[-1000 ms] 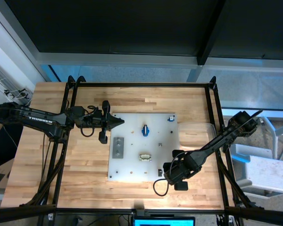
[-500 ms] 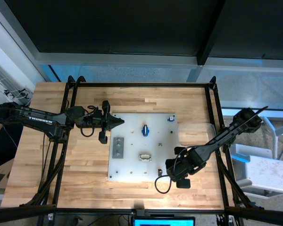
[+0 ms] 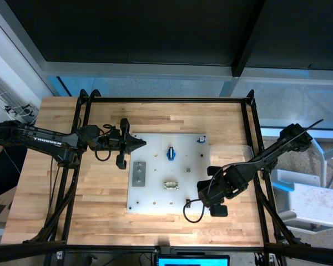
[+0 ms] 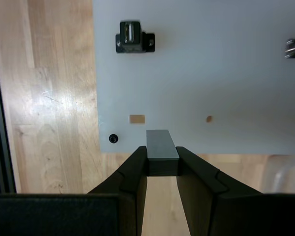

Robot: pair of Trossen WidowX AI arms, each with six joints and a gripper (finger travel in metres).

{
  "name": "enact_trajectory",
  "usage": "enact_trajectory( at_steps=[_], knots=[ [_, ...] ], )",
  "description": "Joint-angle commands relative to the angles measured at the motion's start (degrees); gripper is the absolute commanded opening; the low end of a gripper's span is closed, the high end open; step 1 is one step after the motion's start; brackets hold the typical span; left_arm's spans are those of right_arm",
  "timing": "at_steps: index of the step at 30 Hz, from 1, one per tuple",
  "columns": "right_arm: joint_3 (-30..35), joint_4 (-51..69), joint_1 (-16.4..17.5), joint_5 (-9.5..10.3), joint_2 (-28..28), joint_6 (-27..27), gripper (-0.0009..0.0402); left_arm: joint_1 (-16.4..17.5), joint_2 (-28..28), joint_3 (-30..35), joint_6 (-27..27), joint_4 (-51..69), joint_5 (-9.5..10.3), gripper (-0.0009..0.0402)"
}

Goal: Pick the 16mm bar from the taskboard and place it in the container

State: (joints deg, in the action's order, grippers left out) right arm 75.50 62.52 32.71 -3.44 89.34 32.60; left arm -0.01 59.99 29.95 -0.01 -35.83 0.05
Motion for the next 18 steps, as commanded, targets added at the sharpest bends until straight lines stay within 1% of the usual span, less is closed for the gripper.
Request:
enact_trajectory(
  at_steps=[1, 4, 7, 13, 18],
  knots=[
    [2.69, 3.17, -0.63, -0.07, 0.0, -1.27, 0.0012, 0.02, 0.0, 0.0, 0.0, 0.02, -0.02, 0.0],
    [4.66, 5.79, -1.01, -0.44, 0.0, -1.62, 0.0012, 0.0, 0.0, 0.0, 0.0, 0.0, -0.02, 0.0],
    [5.68, 7.87, -1.11, -1.92, 0.0, -1.66, 0.0012, 0.0, 0.0, 0.0, 0.0, 0.02, -0.02, 0.0],
    [5.6, 7.89, -1.31, -1.97, -0.09, -1.62, 0.0012, 0.02, 0.0, 0.0, 0.0, 0.02, -0.02, 0.0],
    [4.59, 7.56, -2.23, -1.97, -0.94, -1.62, 0.0012, 0.0, 0.0, 0.0, 0.0, 0.02, -0.02, 0.0]
  ],
)
